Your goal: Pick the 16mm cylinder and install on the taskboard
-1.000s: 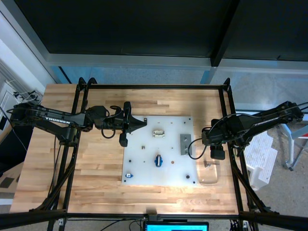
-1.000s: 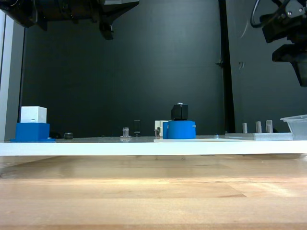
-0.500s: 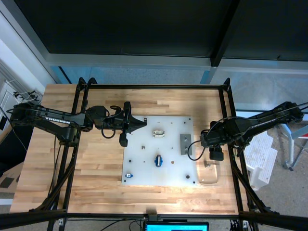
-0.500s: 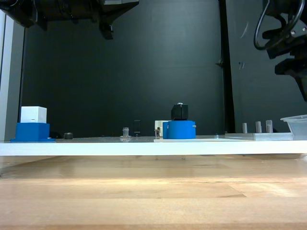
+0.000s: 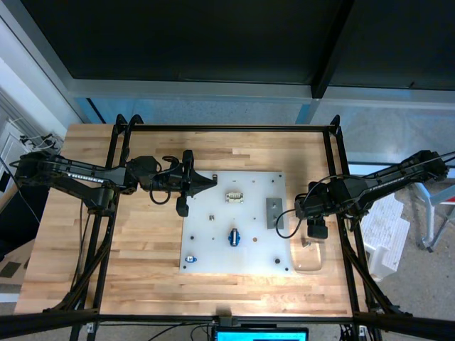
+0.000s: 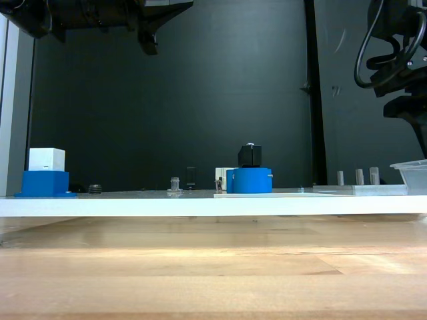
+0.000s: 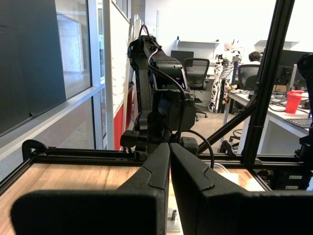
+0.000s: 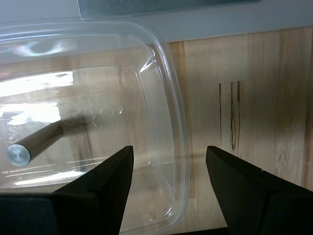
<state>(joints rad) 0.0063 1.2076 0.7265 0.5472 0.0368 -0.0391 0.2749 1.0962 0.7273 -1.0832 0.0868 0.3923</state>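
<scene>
Fingers (image 8: 105,191) of right gripper (image 5: 318,229) spread wide, nothing between them. Gripper points down over far end of clear tray (image 5: 310,266); arm reaches in from right, wrist bent down. 16mm cylinder (image 8: 35,143) lies in tray, just right of taskboard (image 5: 213,241). Left gripper (image 7: 169,147): fingers pressed together, arm stretched level above taskboard's far-left corner.

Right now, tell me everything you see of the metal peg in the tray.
The peg is a short, round, silver-grey metal rod with a flat end, lying on its side in the clear plastic tray. The open right gripper hovers above the tray's rim; the shut left gripper is parked over the white board's far edge.
</scene>
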